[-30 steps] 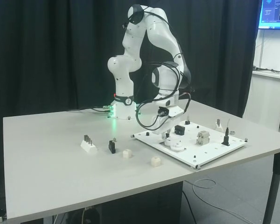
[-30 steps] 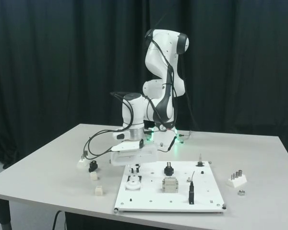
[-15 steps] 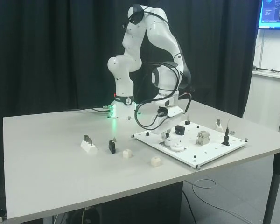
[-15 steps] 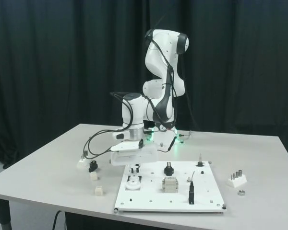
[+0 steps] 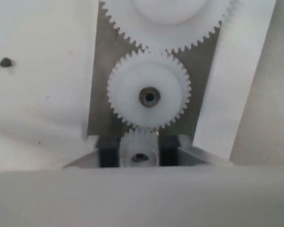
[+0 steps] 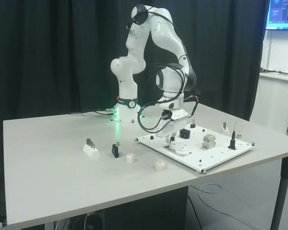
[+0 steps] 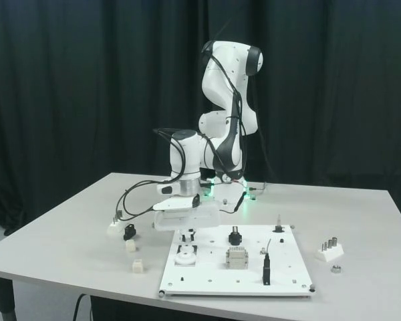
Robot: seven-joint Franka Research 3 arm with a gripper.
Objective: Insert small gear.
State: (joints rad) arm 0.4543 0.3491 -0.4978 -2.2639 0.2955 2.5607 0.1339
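- Jaws pinch the small gear (image 5: 139, 150) by its flanks; your gripper (image 5: 139, 158) hovers low over the white board (image 7: 291, 281).
- It sits against the middle gear (image 5: 149, 96), teeth touching.
- Judging it light, stiff, slippery plastic: grip the rim evenly.

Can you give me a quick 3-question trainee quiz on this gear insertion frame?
1. True or false: the small gear sits between the fingers.
2. Which gear does the small gear's teeth meet: A) middle gear B) large gear C) none?
3. Fill in: the gears lie in a grey recess of the white ____.

Key
1. True: a black finger shows on each side of it.
2. A: it touches the middle gear's edge, which in turn meshes with the large gear.
3. Board: it rests on the table.
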